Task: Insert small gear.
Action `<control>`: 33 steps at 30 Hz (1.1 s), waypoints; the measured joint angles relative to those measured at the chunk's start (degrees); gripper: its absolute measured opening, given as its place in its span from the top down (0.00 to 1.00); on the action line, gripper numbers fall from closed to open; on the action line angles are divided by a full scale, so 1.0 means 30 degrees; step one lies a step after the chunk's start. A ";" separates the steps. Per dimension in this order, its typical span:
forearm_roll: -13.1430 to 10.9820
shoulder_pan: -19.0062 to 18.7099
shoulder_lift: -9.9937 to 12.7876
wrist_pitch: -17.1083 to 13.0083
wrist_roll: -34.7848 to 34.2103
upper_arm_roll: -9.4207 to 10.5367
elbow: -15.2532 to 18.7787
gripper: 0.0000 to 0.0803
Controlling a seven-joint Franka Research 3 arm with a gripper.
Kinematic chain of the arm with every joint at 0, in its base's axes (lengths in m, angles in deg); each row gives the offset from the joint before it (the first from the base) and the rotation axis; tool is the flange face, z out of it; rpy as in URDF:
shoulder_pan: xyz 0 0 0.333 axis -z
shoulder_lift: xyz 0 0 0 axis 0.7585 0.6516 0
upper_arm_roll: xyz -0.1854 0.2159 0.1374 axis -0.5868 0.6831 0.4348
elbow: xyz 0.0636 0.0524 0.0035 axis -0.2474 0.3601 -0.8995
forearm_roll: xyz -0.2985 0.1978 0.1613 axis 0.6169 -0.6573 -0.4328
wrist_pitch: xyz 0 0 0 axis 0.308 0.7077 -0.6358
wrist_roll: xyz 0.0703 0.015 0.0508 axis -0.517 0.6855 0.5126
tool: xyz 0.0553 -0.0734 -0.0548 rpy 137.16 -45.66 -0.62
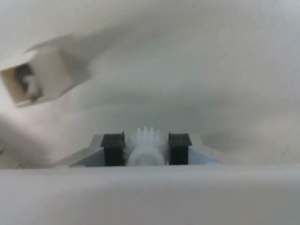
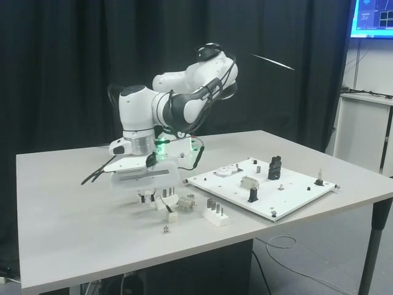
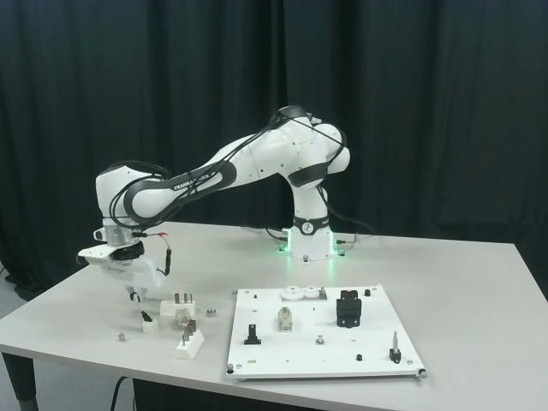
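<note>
- While the gripper (image 1: 146,149) hung just above the table (image 2: 67,203), its two black fingers (image 1: 113,149) squeezed the small gear (image 1: 146,146).
- That white gear sat right between them, teeth toward 12 o'clock.

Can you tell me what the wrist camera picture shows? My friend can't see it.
A small white gear sits gripped between the gripper's two black jaws, above the grey table. A white block-shaped part lies off to one side.
</note>
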 joint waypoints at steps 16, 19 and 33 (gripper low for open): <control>-0.0062 -0.2816 0.0254 0.1426 -0.0336 -0.1753 0.3027 0.76; -0.0313 -0.3589 0.0540 0.1525 -0.0336 -0.2224 0.3932 0.76; -0.2078 -0.7315 0.1831 0.1021 -0.0415 -0.3747 0.8236 0.76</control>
